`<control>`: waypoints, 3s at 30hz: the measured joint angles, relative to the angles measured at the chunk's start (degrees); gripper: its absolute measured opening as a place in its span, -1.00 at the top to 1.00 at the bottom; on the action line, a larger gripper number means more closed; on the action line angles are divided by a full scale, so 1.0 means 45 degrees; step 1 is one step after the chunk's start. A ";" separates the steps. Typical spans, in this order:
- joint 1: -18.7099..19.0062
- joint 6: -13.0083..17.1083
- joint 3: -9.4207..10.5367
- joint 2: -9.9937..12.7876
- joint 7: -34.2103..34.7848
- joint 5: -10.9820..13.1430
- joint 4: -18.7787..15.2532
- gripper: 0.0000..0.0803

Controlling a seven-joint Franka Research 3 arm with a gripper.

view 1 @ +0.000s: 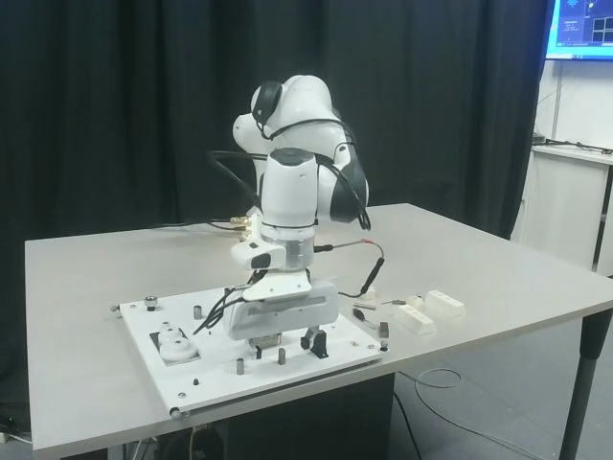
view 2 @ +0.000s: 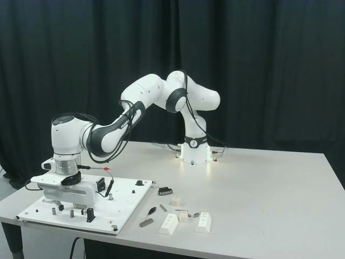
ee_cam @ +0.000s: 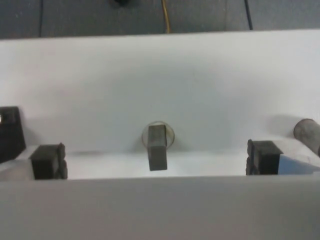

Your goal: Remove square peg 3.

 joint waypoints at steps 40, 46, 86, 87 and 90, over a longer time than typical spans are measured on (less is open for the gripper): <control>0.0013 -0.0040 0.0043 0.0333 -0.0523 -0.0399 0.0390 -0.73; 0.0013 -0.0040 0.0052 0.0376 -0.0086 -0.0373 0.0391 -0.27; -0.0029 -0.0169 0.0040 0.0456 -0.0003 -0.0528 0.0522 0.81; -0.0029 -0.0171 0.0040 0.0456 -0.0003 -0.0528 0.0523 0.81; -0.0029 -0.0173 0.0040 0.0456 -0.0003 -0.0529 0.0523 0.81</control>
